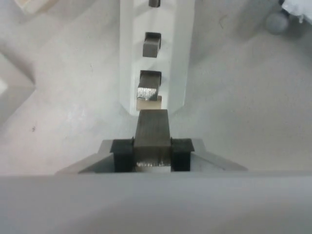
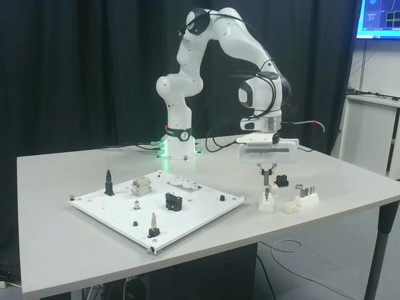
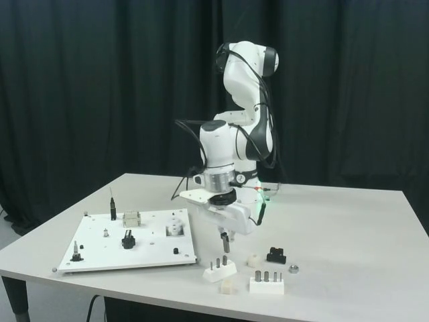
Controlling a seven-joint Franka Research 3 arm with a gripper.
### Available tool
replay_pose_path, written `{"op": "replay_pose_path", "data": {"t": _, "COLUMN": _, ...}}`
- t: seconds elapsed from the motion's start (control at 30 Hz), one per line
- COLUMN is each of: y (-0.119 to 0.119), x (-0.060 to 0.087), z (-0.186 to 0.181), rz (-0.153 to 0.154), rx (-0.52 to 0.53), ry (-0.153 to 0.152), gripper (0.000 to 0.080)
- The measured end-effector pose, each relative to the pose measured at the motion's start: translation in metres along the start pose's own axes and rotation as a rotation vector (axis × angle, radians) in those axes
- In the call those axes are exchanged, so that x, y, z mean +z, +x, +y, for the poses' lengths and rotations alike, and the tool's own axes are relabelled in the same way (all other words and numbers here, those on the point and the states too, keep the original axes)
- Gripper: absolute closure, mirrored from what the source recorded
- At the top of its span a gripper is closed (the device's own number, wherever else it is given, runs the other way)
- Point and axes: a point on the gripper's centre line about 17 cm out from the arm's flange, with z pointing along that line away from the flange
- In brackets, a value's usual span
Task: Insert square peg 4.
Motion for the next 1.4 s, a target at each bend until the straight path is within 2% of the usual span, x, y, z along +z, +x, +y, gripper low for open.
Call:
{"op": "replay_pose_path", "data": {"t": 0.4, "y": 0.0012, "x": -0.0066, "z": -0.0008, "rz": -0.004, "rx": 0.002, "ry": 0.003, "gripper": 0.0650}}
{"op": "replay_pose_path", "data": {"t": 1.4, "y": 0.0020, "x": -0.0085, "z": -0.0038, "rz": 0.000, "rx": 0.012, "ry": 0.006, "gripper": 0.0650}}
